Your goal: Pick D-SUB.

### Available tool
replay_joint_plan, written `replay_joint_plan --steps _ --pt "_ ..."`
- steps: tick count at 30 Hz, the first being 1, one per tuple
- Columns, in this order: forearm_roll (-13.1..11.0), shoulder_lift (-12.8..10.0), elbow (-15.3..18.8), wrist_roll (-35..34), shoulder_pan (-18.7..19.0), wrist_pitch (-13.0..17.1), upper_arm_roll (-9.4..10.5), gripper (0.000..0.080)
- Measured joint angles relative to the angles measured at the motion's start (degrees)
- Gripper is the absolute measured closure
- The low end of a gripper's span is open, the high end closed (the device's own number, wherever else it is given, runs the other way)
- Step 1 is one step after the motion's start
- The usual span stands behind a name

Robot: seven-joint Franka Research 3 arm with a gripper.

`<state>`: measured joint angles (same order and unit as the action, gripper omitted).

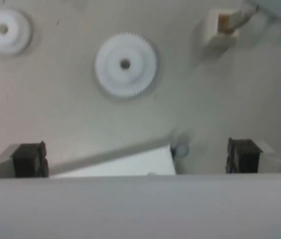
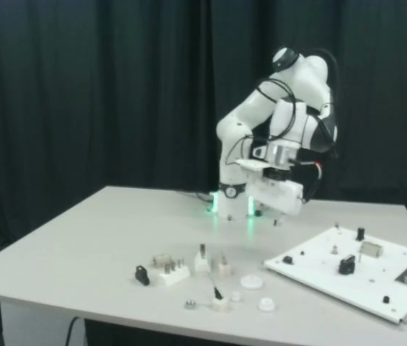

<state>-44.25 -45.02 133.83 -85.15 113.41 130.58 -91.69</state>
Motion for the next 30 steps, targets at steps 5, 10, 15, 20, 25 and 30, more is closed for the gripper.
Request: replay_joint_plan --steps 5,10,15,20,25,30 --pt "-0.8 -0.6 0.4 4.0 -2.0 0.0 -0.36 0.0003" --pt "-2.1 -1.2 0.6 8.8 -4.2 0.2 -0.38 0.0003" --pt "-3.9 -2.2 0.8 14.8 -6.5 0.3 -0.34 0.0003" --pt "-5.9 -3.6 0.9 20.9 -8.8 0.4 -0.14 0.0003" --pt "-8.6 -5.3 0.9 26.5 -11.3 0.4 0.45 0.0003" --pt "-11.8 -7.3 0.9 32.8 -13.8 0.4 1.34 0.0003"
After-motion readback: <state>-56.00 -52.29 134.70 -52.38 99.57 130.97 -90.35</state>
